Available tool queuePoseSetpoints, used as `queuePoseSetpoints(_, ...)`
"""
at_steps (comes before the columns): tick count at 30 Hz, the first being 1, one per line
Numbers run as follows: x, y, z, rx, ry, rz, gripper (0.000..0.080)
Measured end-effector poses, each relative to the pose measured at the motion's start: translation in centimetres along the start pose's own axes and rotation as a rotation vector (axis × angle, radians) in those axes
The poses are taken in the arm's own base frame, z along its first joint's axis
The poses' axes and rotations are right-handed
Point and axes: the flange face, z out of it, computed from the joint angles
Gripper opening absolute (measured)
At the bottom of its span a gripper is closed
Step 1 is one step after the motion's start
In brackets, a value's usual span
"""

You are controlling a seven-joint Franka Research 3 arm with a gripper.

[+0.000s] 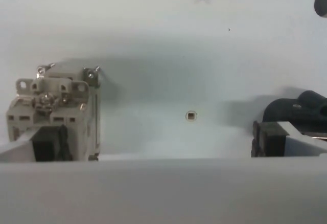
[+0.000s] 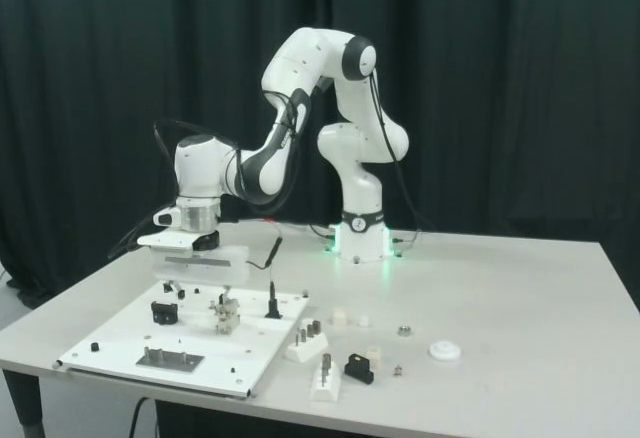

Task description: Insert waterproof.

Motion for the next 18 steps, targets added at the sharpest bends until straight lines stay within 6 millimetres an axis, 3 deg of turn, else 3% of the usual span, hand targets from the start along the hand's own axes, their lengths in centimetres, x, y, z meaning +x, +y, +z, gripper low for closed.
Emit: queuePoseSetpoints(18, 0.01, 0.00, 0.10, 0.005, 0.000, -0.006, 0.0800)
